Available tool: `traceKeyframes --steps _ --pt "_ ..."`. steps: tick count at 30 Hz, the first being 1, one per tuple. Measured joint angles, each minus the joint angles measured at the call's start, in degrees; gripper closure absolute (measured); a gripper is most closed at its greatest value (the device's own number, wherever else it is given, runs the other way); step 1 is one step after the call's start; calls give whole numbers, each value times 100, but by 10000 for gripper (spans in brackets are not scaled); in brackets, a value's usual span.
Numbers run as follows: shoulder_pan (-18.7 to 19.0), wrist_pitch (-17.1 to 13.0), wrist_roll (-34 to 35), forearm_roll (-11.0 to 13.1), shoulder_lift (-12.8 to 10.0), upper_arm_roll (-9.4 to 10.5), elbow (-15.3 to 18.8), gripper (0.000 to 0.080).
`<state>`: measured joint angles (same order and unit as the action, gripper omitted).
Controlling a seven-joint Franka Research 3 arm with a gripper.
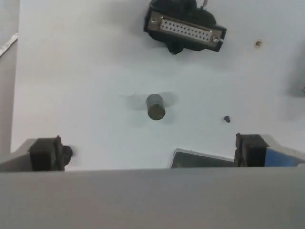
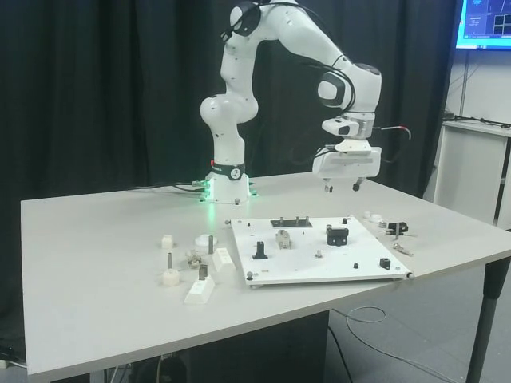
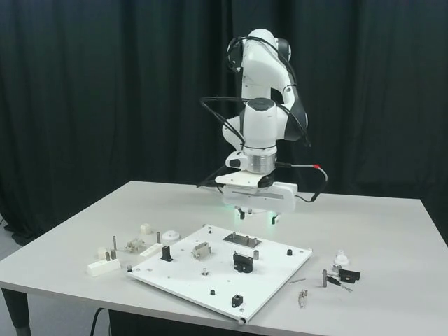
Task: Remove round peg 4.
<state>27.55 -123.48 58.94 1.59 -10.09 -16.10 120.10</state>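
Hanging well above the white board (image 2: 319, 251), the pincer (image 2: 342, 186) is spread wide and holds nothing; in the wrist view its two black fingertips (image 1: 45, 153) stand far apart on either side of the picture. The white arm (image 3: 260, 91) bends down from its base at the back of the grey desk (image 2: 88, 263), where a green light (image 2: 209, 194) glows around its foot.

Below the pincer, the wrist view shows a short grey round peg (image 1: 155, 106) standing upright in the board, alone on a bare patch, between the two fingertips and not touched by either. Which of the board's pegs is number 4 cannot be told from any marking. Near it on the board lies a black plug socket (image 1: 185, 27) with two rows of pins, and a small black screw head (image 1: 227, 119) sits off to one side.

From the room views the board lies flat near the front edge of the desk, carrying several small black blocks (image 3: 242, 262) and short upright pins (image 3: 204, 271). Beside the board, on the side away from the arm's reach, white blocks (image 2: 200, 289) and loose pegs rest on the desk; on the other side sit a few small black and white parts (image 3: 344, 273). Black curtains (image 3: 105, 84) close off the background.
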Motion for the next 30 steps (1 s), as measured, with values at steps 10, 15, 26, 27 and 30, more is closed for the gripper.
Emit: traceKeyframes --steps 10,15,26,27,30 --pt "84 156 -48 -184 56 0 3 3" --pt "77 336 140 -373 172 -22 3 3" --pt "40 572 1039 -800 611 -69 153 3" --pt "35 571 1108 -808 658 -75 188 3" --pt "9 535 1255 -810 781 -80 297 3"
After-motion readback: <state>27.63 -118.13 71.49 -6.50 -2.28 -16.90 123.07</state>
